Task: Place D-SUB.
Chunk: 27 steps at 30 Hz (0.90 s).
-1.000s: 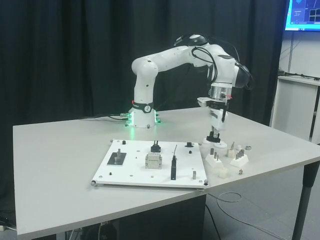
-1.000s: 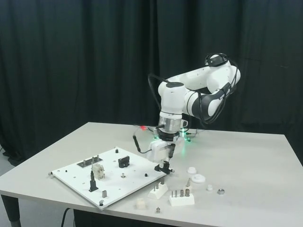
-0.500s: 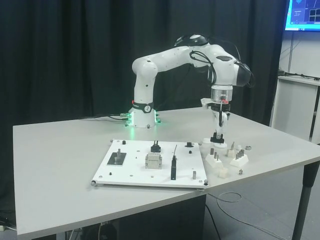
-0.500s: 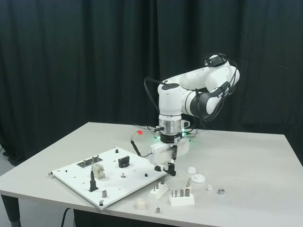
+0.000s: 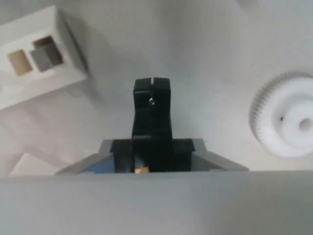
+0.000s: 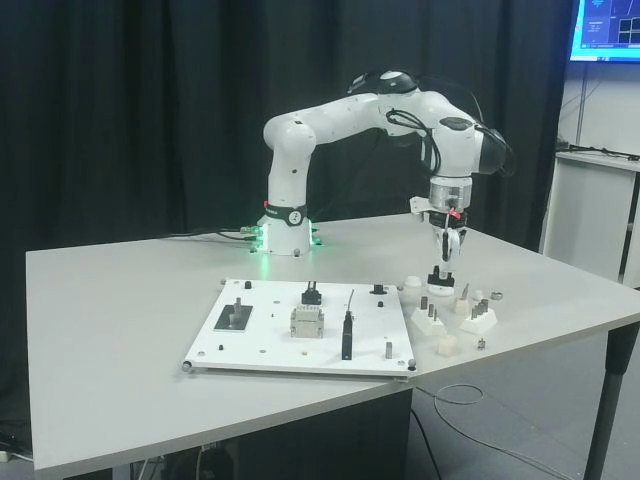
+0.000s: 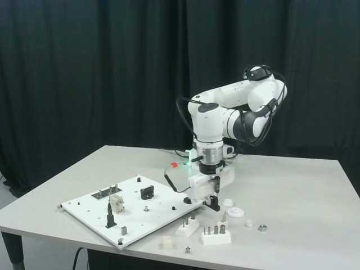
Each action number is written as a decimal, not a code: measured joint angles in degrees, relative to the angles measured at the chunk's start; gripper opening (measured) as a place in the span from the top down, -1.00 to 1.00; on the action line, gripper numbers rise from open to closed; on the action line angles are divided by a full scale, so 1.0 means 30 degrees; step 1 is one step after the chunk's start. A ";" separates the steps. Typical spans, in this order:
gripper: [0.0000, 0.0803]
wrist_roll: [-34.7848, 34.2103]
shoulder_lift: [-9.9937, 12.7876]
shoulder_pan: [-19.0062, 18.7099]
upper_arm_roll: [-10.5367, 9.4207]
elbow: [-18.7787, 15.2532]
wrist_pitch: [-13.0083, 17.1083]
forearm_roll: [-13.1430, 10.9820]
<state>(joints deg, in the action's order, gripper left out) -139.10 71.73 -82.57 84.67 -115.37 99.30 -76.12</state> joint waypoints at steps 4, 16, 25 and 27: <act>0.61 -0.0212 0.0127 -0.0238 -0.0150 -0.0081 0.0000 0.0000; 0.61 -0.0516 0.0382 -0.0889 -0.0709 -0.0643 0.0308 -0.0174; 0.61 -0.0524 0.0381 -0.1409 -0.1097 -0.1369 0.1186 -0.0846; 0.61 -0.0523 0.0381 -0.1539 -0.1140 -0.1556 0.1387 -0.0958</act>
<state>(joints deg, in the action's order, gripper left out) -140.67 72.88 -87.19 81.25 -120.04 103.46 -79.00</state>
